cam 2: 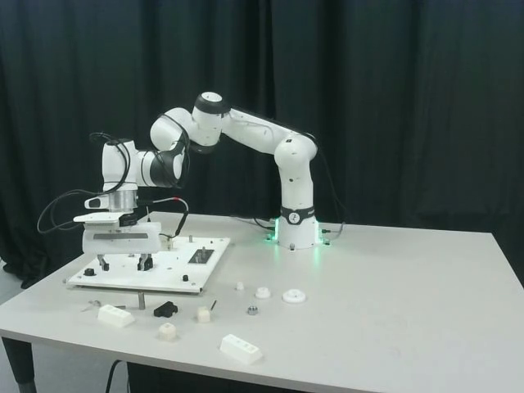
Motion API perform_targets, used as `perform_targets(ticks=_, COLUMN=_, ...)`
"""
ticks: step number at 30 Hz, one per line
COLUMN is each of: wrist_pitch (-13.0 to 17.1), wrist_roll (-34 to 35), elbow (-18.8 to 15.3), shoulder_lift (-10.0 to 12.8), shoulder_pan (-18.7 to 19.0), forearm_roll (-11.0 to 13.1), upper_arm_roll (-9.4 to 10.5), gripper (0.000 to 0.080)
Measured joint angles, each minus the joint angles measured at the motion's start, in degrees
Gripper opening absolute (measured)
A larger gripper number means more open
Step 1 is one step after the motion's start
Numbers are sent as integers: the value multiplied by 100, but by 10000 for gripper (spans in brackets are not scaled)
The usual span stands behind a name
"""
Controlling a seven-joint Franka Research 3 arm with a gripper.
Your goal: Remove BNC.
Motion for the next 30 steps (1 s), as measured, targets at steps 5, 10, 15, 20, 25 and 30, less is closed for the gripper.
perform_targets(ticks=5, wrist_pitch=-3, wrist_roll=13, elbow=14, shoulder_lift=31, shoulder_pan=33, forearm_roll=0, upper_arm_roll=0, gripper=778)
perform_targets(ticks=10, wrist_pitch=-22, wrist_roll=17, elbow=38, shoulder_lift=42, shoulder_pan=62, forearm_roll=0, upper_arm_roll=0, gripper=795)
perform_targets(ticks=15, wrist_pitch=-36, wrist_roll=18, elbow=61, shoulder_lift=44, shoulder_pan=81, forearm_roll=0, upper_arm_roll=0, gripper=799)
perform_targets(ticks=20, wrist_pitch=-38, wrist_roll=18, elbow=77, shoulder_lift=44, shoulder_pan=86, forearm_roll=-13, upper_arm_roll=0, gripper=799)
perform_targets(ticks=25, wrist_pitch=-38, wrist_roll=19, elbow=110, shoulder_lift=44, shoulder_pan=103, forearm_roll=-65, upper_arm_roll=-6, gripper=800)
perform_targets(ticks=30, wrist_pitch=-38, wrist_roll=19, elbow=160, shoulder_lift=44, shoulder_pan=130, forearm_roll=-91, upper_arm_roll=-21, gripper=800)
